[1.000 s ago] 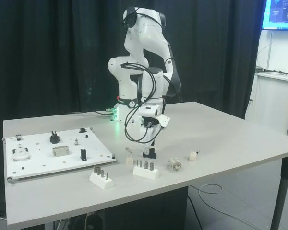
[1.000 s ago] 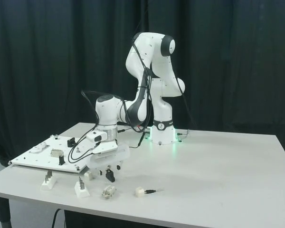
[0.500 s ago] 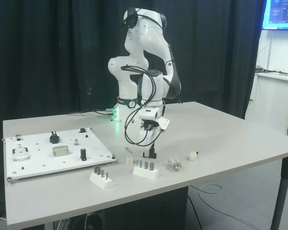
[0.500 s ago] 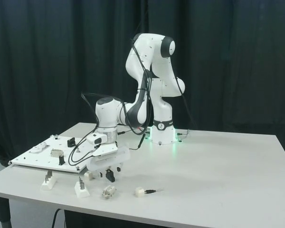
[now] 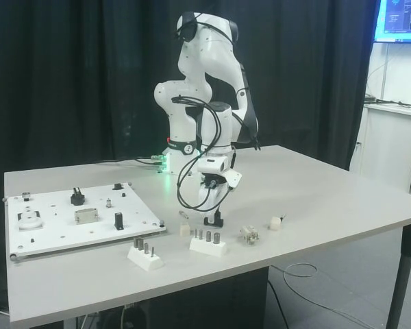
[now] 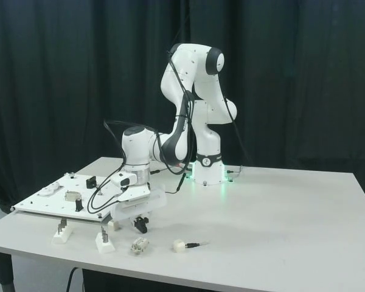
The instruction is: Pick D-SUB.
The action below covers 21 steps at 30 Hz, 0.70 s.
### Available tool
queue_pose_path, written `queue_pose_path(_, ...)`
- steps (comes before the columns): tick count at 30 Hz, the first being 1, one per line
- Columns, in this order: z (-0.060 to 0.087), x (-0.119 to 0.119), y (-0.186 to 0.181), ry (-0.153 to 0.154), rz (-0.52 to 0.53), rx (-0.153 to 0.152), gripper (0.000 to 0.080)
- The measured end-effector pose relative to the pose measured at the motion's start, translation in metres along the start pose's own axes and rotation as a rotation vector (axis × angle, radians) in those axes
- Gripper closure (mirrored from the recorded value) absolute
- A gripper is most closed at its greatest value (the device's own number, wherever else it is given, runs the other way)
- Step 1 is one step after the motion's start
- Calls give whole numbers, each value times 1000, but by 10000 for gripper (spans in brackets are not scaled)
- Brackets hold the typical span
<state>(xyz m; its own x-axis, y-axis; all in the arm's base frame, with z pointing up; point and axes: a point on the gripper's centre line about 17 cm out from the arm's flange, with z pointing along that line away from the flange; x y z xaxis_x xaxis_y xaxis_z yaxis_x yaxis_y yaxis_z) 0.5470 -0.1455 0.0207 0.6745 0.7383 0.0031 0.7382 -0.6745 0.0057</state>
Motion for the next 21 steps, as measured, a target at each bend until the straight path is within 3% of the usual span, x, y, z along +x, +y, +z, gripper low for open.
queue_pose_path(5,0,0,0,1,-2,0,274)
queue_pose_path(6,0,0,0,1,-2,0,604)
queue_pose_path(11,0,1,1,4,1,-1,604)
queue_pose_path(12,-1,2,1,5,2,-2,648)
queue_pose_path(21,-10,10,5,19,1,-6,648)
